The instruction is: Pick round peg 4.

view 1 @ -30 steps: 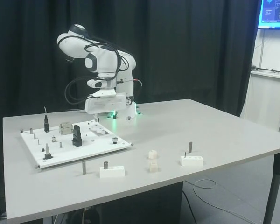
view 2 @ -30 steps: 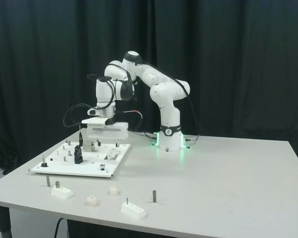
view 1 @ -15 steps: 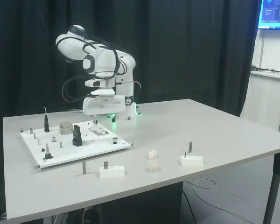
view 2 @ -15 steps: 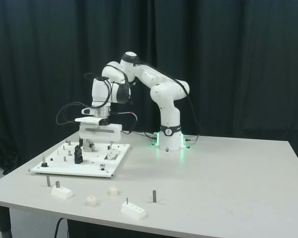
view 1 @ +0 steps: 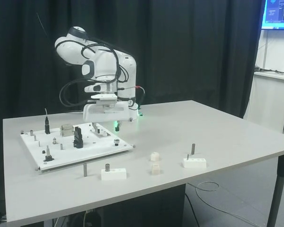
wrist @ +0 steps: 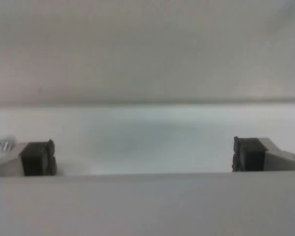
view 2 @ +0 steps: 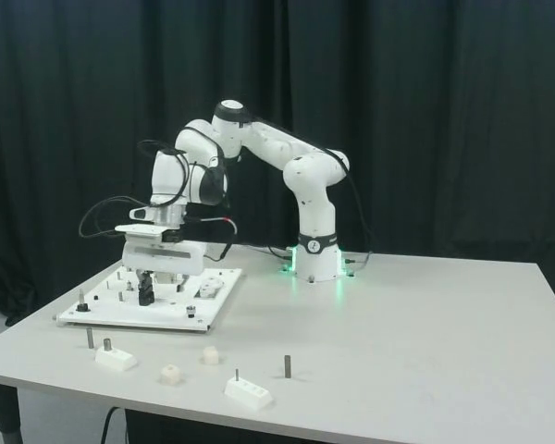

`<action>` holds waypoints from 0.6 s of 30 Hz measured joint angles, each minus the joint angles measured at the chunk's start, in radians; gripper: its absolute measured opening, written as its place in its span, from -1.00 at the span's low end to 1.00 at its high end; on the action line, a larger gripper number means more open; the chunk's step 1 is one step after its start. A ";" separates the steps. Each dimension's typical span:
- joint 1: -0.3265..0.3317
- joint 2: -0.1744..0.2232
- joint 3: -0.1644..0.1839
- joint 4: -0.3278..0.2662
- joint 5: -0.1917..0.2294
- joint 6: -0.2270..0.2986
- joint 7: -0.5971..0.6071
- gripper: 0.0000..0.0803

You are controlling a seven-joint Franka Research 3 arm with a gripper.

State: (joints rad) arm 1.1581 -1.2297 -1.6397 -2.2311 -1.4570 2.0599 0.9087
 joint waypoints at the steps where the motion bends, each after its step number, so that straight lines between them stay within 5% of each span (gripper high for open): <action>1: 0.019 0.000 -0.005 0.019 0.000 0.001 0.000 0.99; 18: 0.316 -0.001 -0.109 0.336 0.023 -0.009 -0.047 0.99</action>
State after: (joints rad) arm 1.4744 -1.2303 -1.7487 -1.8952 -1.4343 2.0511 0.8614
